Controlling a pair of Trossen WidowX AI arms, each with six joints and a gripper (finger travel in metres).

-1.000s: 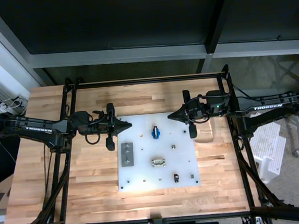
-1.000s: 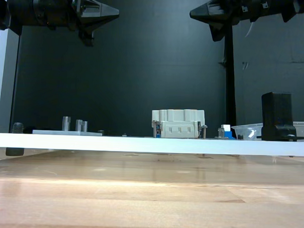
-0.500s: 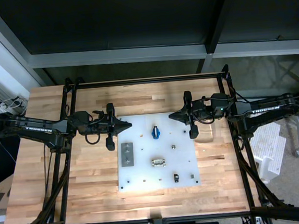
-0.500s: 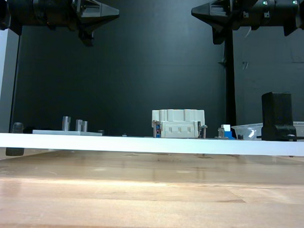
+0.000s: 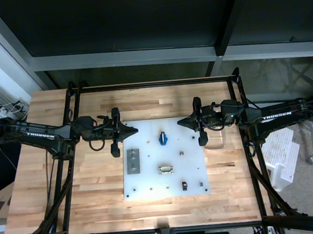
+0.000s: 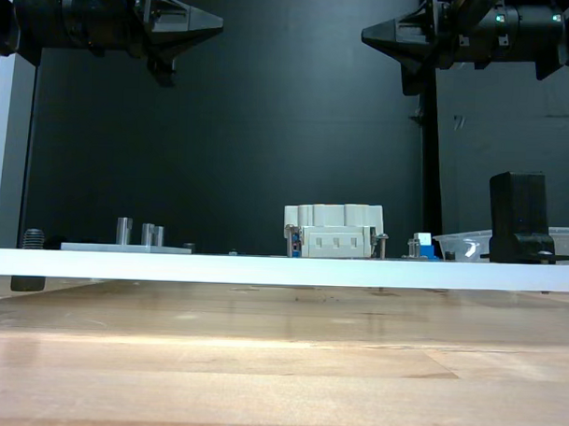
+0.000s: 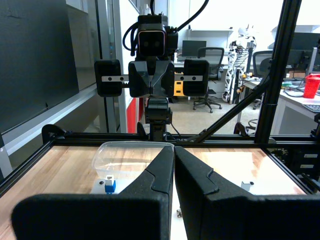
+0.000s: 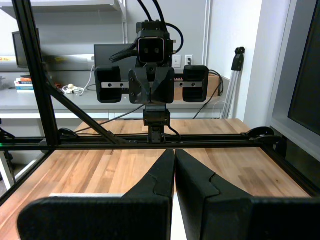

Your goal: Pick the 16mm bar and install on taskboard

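Note:
The white taskboard [image 5: 191, 166] lies mid-table, carrying a grey block [image 5: 133, 160], a blue knob [image 5: 163, 138], a beige connector [image 5: 165, 170] and a black connector [image 5: 184, 186]. In the low view its edge [image 6: 264, 268] shows, with short pegs standing on the grey block [image 6: 124, 249]. I cannot pick out the 16mm bar in any view. My left gripper [image 5: 133, 131] hovers high over the board's far left corner, shut and empty [image 7: 174, 165]. Facing it, my right gripper [image 5: 180, 121] hangs above the far right part, also shut and empty [image 8: 174, 165].
A clear plastic tub [image 5: 216, 137] sits just off the board's right edge, also visible low [image 6: 470, 246] and from the left wrist [image 7: 131, 155]. Black frame rails run along the table's sides and back. Bare wood lies in front of the board.
My right arm has drawn back slightly to the right, and its gripper now points more level. The left arm has not moved.

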